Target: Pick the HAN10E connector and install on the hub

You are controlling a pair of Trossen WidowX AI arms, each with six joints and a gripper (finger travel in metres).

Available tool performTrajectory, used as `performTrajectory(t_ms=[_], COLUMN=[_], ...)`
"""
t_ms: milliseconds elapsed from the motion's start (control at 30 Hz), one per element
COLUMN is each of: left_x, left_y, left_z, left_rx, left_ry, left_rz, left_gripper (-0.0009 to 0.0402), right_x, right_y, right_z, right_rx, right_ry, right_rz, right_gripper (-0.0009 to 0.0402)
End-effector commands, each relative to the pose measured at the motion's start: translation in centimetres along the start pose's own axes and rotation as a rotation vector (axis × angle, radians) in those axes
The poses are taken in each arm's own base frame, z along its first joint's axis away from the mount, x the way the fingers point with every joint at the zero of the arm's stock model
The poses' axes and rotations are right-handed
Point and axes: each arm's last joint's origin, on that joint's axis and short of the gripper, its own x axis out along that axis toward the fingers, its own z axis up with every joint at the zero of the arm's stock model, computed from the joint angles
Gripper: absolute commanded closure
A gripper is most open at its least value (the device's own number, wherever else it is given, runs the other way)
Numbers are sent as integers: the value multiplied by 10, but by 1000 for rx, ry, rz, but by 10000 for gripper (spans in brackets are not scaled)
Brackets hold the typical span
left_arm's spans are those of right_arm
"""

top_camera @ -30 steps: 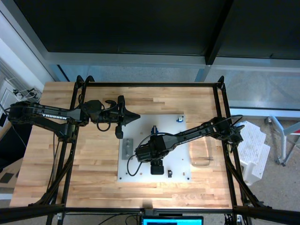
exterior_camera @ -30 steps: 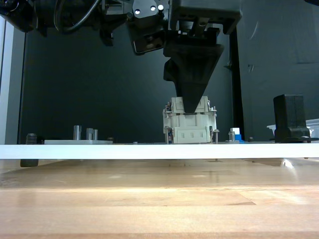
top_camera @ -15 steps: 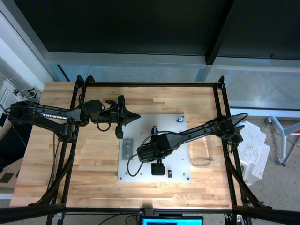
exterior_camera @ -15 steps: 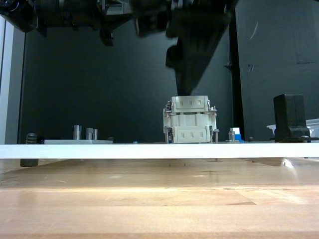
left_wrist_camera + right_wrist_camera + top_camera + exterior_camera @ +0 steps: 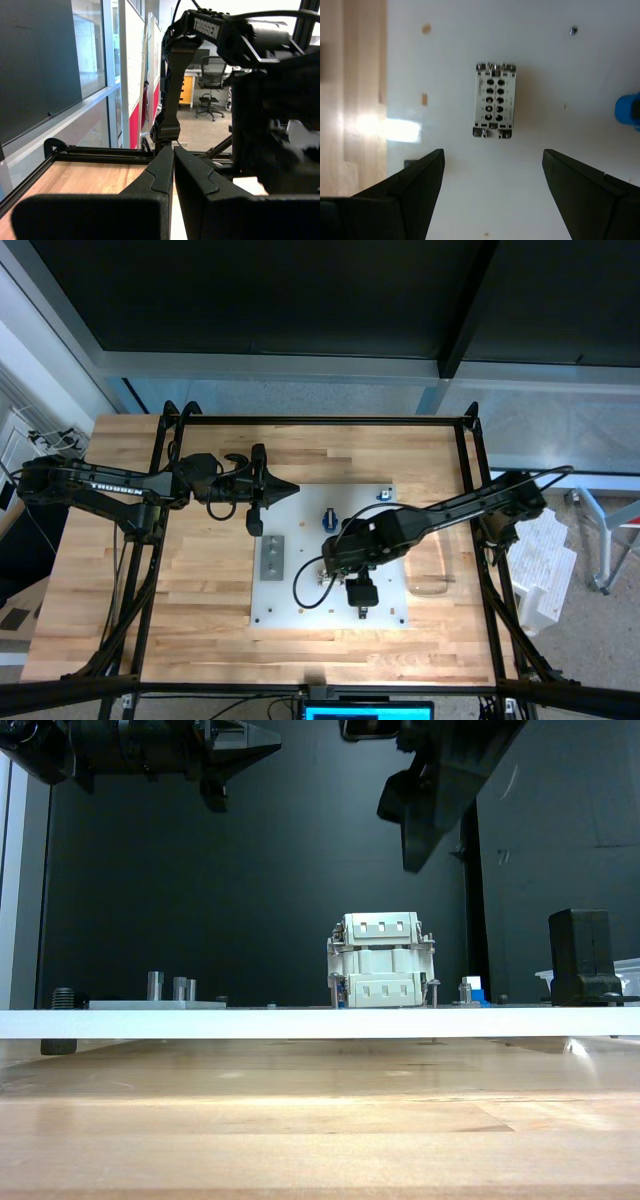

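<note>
Seating looks finished to me: the HAN10E connector [image 5: 380,927] sits squarely on top of the hub [image 5: 380,982], touching it along its length, below my right gripper [image 5: 492,155]. That gripper hangs well above the stack, jaws spread wide and holding nothing. The left gripper [image 5: 173,156] is parked well away from the pair, fingers pressed together. I judge that only confirming the connector is fully home, then parking the right arm, is left.

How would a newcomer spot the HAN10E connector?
On the white board, one pale stack stands below the open right hand; the shut left hand hangs at the board's far edge. The grey-beige connector block is its top tier, narrower than the cream flanged hub.
</note>
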Motion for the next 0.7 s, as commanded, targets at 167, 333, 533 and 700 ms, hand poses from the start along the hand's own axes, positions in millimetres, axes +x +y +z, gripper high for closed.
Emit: performTrajectory(t_ms=[167,333,533,700], left_x=[0,0,0,0], left_y=[0,0,0,0], left_z=[-1,-1,-1,-1], left_rx=[0,0,0,0], left_ry=[5,5,5,5], left_rz=[0,0,0,0], left_gripper=[393,393,393,393], right_x=[-4,-5,-5,-6], right_y=[-2,-2,-2,-2], right_z=[-9,-10,-9,-9], right_rx=[3,2,3,2], right_ry=[-32,-34,-34,-43], right_rz=[8,8,8,9], right_gripper=[159,175,188,197])
